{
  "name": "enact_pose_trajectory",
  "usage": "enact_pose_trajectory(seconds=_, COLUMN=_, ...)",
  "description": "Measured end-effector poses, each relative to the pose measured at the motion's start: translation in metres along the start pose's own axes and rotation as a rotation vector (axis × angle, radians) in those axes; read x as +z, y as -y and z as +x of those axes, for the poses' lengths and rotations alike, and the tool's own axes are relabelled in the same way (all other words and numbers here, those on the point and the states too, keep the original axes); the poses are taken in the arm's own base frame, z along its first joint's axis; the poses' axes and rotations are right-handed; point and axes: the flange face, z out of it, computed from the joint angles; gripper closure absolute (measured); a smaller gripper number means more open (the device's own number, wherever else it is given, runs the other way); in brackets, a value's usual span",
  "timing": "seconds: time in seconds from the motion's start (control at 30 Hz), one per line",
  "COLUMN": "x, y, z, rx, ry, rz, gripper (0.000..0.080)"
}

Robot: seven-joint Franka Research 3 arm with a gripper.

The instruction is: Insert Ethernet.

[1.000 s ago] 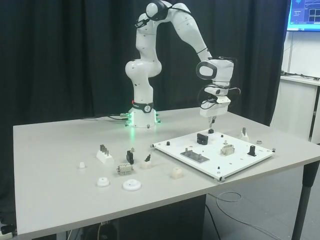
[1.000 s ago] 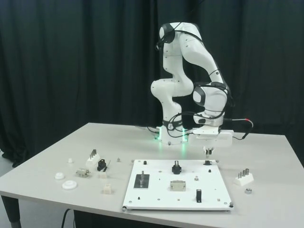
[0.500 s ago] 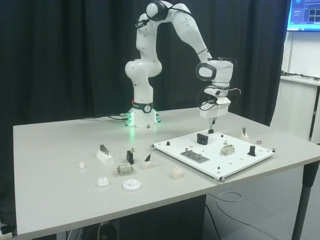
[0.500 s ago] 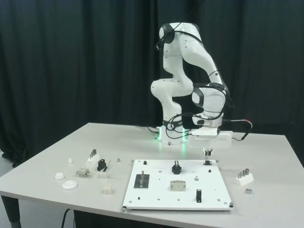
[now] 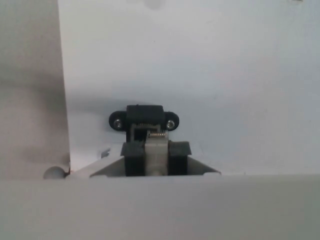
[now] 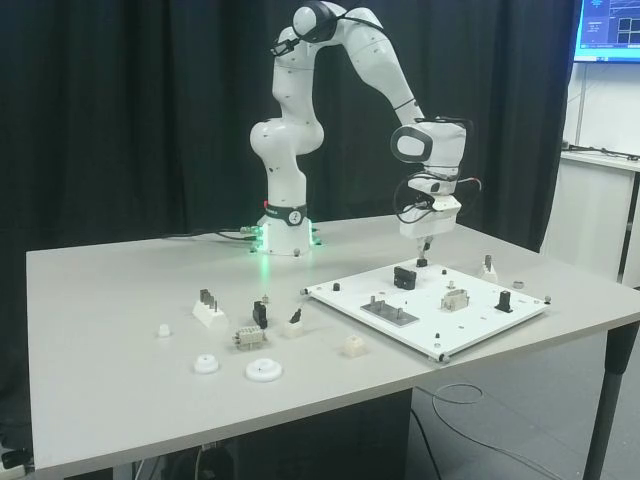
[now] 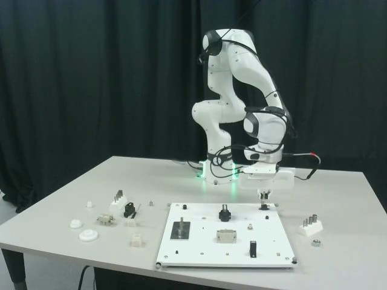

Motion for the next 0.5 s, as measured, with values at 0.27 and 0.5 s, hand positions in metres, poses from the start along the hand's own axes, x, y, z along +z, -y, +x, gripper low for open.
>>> enact_pose_trajectory(seconds=0.27, x=0.0011, y=0.0012, z=0.0006, rx=-0.004, ry=-0.002, rz=0.009, gripper=0.0711)
enact_pose_trajectory(seconds=0.5, x=0.0010, y=0.0013, z=0.0006, rx=-0.007, ry=-0.002, rz=0.010, gripper=0.0711)
